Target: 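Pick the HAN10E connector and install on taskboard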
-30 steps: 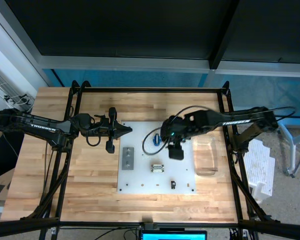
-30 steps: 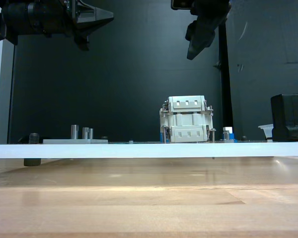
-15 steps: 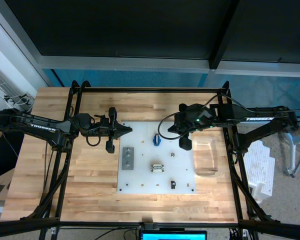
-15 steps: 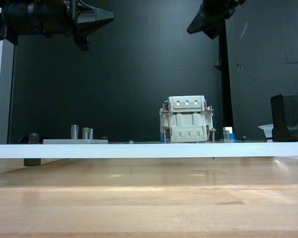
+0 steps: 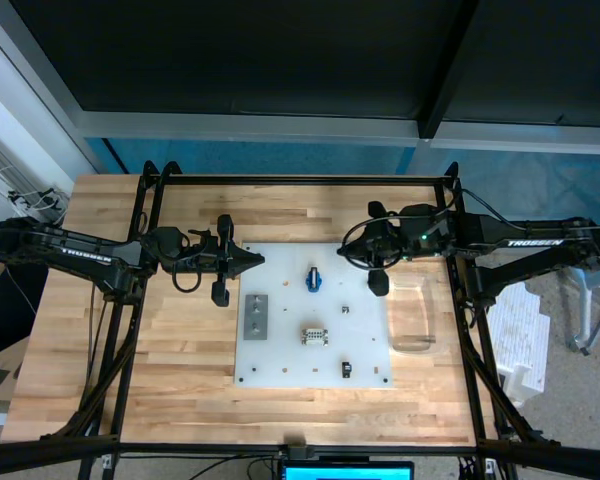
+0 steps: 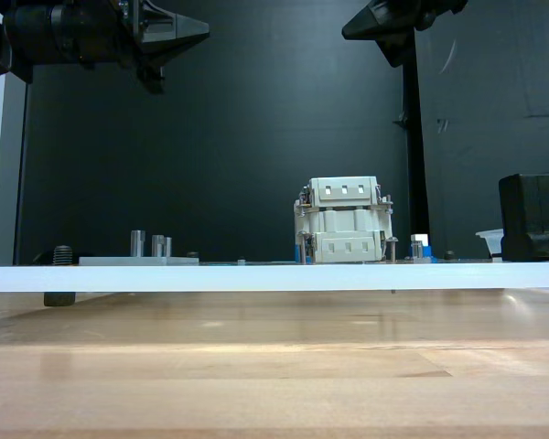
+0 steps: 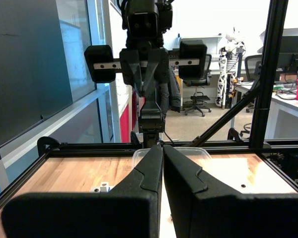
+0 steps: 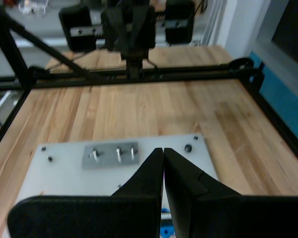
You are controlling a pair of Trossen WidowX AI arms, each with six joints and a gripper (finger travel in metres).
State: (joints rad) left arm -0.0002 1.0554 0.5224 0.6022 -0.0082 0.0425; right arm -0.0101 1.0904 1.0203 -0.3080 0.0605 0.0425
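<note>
Evidently the HAN10E connector already stands upright on the taskboard, well below the right gripper, whose fingers are pressed together on nothing. Any seating check should descend straight, fingers spread first. Below them the blue knob flanks one side, the clear tray the other; overhead is open. The left gripper hovers opposite, fingers also pressed together.

left arm: stretched level, reaching inward from the left edge. left gripper: held high, pointing right; fingers pressed together, empty. right arm: stretched level, reaching inward from the right edge. right gripper: held high, pointing left at its counterpart, well apart from it; fingers pressed together, empty.
</note>
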